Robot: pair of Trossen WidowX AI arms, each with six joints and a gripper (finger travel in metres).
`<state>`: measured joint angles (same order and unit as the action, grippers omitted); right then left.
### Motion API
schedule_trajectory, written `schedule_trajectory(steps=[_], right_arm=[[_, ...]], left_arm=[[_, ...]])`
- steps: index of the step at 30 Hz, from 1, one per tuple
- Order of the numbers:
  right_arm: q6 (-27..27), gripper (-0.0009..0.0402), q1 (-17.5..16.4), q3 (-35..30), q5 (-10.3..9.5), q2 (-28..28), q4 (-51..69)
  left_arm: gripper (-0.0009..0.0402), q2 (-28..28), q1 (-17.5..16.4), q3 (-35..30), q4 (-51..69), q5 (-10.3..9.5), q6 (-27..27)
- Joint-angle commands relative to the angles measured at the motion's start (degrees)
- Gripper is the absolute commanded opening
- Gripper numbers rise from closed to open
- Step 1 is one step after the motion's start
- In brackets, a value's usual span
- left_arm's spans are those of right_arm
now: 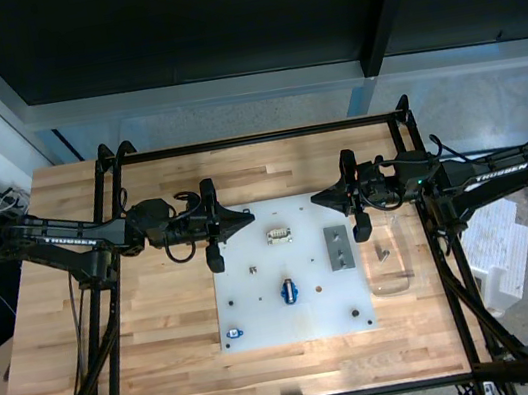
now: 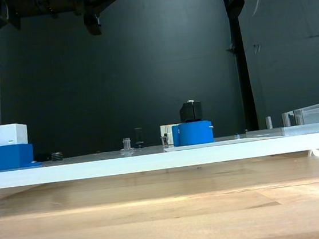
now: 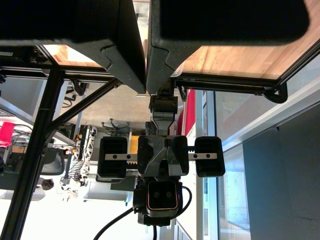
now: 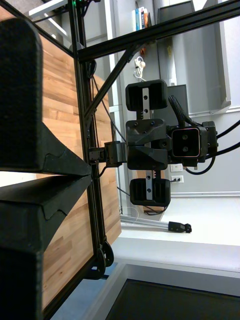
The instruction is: Pick the 16mm cylinder and install on the taskboard
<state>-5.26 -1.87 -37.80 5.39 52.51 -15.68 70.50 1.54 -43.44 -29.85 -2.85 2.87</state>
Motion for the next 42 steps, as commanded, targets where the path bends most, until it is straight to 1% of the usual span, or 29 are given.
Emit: schedule_trajectory(steps=[1,18,23,25,27,33,36,42], right_arm=[[0.00,0.0000,0.00,0.00,0.00,0.00,0.00],[-0.31,0.0000,0.00,-0.22,-0.02,-0.02,1.42],[-0.96,0.0000,-0.15,-2.95,-0.04,-0.02,11.21],[-1.95,0.0000,-0.22,-4.31,-0.79,-0.02,15.93],[-2.36,0.0000,-0.31,-5.66,-0.94,-0.02,21.09],[-5.92,0.0000,-0.68,-10.05,-0.92,0.15,39.93],[-6.80,0.0000,-1.03,-12.33,-0.92,0.52,49.11],[-7.80,0.0000,-2.10,-14.12,-0.94,0.52,58.42]], left_arm=[[0.0001,0.00,-0.02,0.00,0.00,0.00,0.00],[0.0001,0.00,-0.02,0.00,0.00,0.00,0.00],[0.0001,0.00,-0.02,0.00,0.00,0.00,0.00],[0.0001,-0.02,-0.02,0.00,0.00,0.00,0.00],[0.0001,0.00,-0.02,0.00,0.00,0.00,0.00],[0.0001,0.00,-0.02,0.00,0.00,0.00,0.00],[0.0001,-0.02,-0.02,0.00,0.00,0.00,0.00],[0.0001,-0.02,-0.02,0.00,0.00,0.00,0.00]])
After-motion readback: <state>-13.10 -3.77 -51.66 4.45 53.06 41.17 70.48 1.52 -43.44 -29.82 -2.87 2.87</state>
